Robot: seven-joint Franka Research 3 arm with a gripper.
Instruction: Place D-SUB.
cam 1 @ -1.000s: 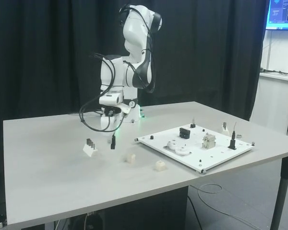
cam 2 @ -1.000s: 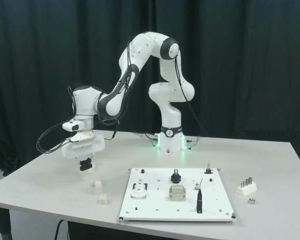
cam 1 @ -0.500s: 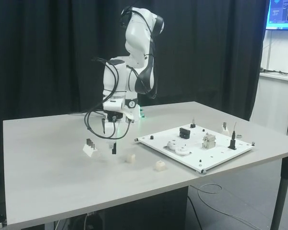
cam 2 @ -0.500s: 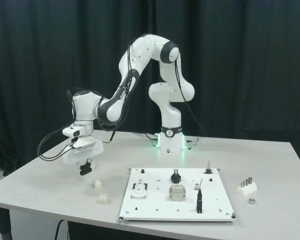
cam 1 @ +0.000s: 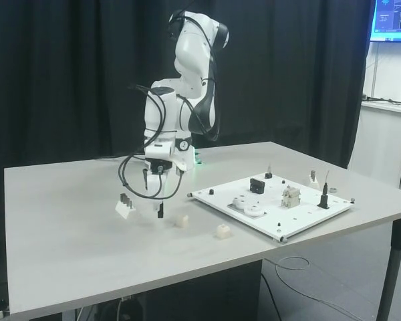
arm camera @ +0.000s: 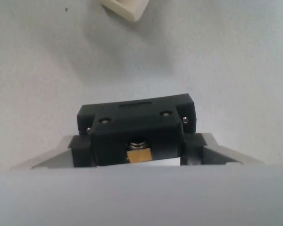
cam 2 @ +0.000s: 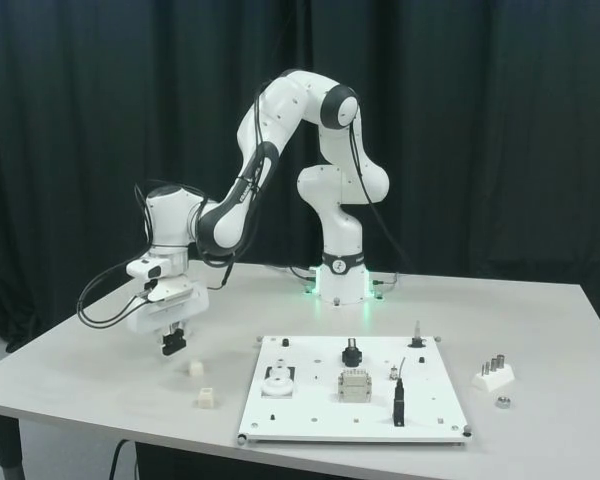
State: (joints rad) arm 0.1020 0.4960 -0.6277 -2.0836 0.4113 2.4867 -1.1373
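The gripper (cam 2: pixel 173 345) clamps the black D-SUB (arm camera: pixel 137 123) between its fingers. The connector hangs above the grey table (cam 1: pixel 67 221), its long axis level across the fingers, its mating face down.

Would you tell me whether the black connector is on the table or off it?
Off it: the tool holds the connector above the table.

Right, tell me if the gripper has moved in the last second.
Yes. In the second room view the gripper, shut on the D-SUB, has shifted toward the white board and slightly lower.
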